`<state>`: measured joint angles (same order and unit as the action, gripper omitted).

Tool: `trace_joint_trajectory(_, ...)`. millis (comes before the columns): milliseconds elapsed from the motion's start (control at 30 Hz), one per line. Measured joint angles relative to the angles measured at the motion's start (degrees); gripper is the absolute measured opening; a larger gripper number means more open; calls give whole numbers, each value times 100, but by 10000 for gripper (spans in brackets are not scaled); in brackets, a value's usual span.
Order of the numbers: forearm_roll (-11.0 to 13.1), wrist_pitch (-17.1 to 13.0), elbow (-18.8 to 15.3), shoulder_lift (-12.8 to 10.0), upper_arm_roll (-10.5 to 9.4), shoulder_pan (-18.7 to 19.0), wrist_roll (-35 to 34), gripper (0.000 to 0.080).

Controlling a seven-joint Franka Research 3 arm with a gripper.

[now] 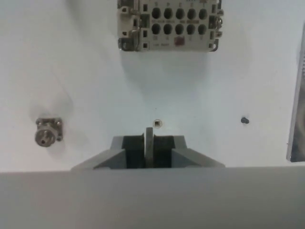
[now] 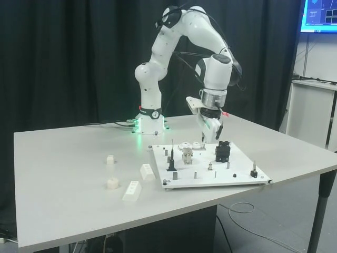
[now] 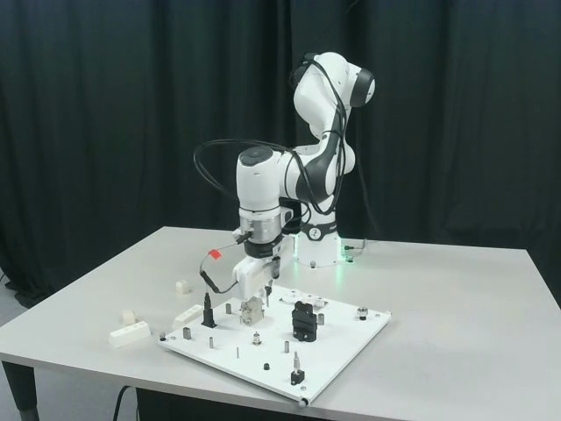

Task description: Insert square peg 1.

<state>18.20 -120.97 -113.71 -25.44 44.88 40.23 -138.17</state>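
The gripper (image 1: 149,149), clamped on the square peg (image 1: 149,143), hangs just above the small square hole (image 1: 157,124) amid bare white board (image 1: 95,81).

Wrist view: multi-pin connector (image 1: 169,25) cut off by the top edge, its markings too blurred to read. Grey bar (image 1: 298,114) cut by the right edge, can't tell what it is. Bottom of frame filled by a grey housing (image 1: 152,200) hiding the finger bases. Peg (image 1: 149,145) lower end hidden between the fingers. First room view: monitor (image 2: 319,15) clipped at upper right; small parts on the white board (image 2: 210,182) too small to identify. Second room view: gripper (image 3: 263,282) fingertips too small to judge.
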Motion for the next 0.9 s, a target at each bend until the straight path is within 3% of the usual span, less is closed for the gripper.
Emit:
trace_joint_trajectory(467,245,-153,-88,-97,4,58,-46,35)
trace_joint_trajectory(900,459,-544,-321,-108,103,222,-39,35)
